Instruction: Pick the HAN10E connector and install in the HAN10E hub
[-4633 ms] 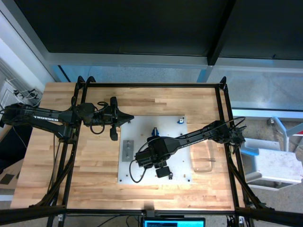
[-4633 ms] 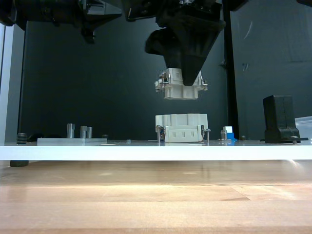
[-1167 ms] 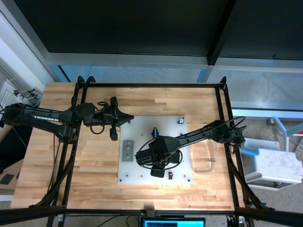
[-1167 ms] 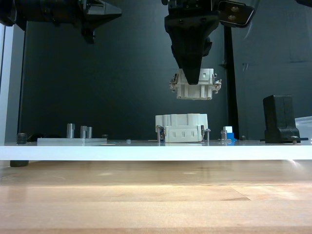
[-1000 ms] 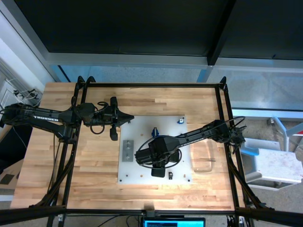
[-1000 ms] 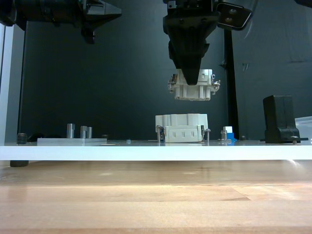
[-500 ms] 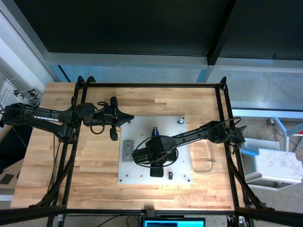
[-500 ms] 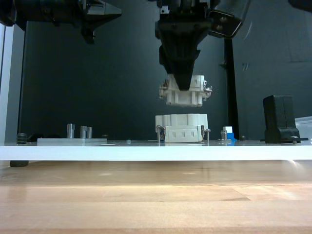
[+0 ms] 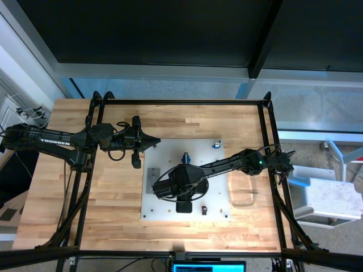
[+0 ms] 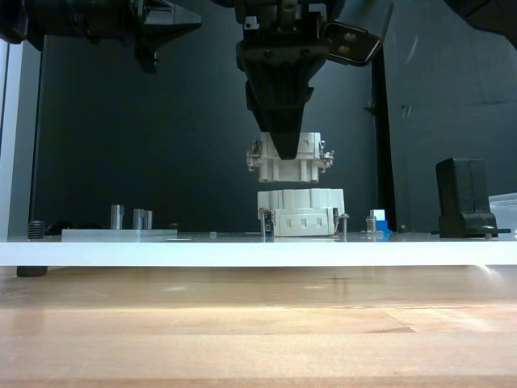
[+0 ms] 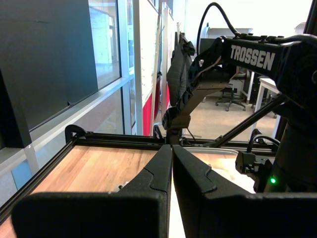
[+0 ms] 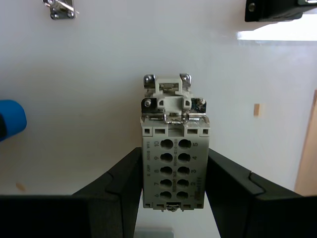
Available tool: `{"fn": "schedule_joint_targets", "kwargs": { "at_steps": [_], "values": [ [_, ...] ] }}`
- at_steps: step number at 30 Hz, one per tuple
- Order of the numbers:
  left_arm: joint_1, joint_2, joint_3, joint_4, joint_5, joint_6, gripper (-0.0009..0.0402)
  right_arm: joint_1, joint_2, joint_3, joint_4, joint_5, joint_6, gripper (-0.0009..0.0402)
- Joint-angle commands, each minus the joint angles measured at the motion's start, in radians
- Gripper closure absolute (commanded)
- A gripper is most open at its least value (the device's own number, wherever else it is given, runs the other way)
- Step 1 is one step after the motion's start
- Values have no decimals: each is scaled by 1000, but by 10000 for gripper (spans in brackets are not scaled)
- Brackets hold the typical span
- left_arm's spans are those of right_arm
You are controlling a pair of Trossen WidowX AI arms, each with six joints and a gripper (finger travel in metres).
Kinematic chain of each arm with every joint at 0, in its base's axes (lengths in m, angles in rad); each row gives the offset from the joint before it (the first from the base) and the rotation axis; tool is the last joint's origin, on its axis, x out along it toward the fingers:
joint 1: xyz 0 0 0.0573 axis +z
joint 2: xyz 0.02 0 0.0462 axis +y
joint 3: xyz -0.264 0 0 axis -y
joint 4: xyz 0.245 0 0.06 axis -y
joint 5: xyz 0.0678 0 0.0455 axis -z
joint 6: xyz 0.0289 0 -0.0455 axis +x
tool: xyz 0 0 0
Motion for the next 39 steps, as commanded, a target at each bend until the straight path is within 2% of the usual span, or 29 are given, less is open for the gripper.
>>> {"fn": "schedule_joint_targets", "kwargs": {
  "at_steps": [1, 17, 39],
  "values": [
    [0, 0, 0, 0, 0, 0, 393, 1, 0, -13, -1, -2, 0, 393],
    [0, 0, 0, 0, 0, 0, 393, 12, 0, -24, -3, 3, -14, 393],
    [0, 0, 0, 0, 0, 0, 393, 14, 0, -158, 129, 2, -13, 393]
  ]
}}
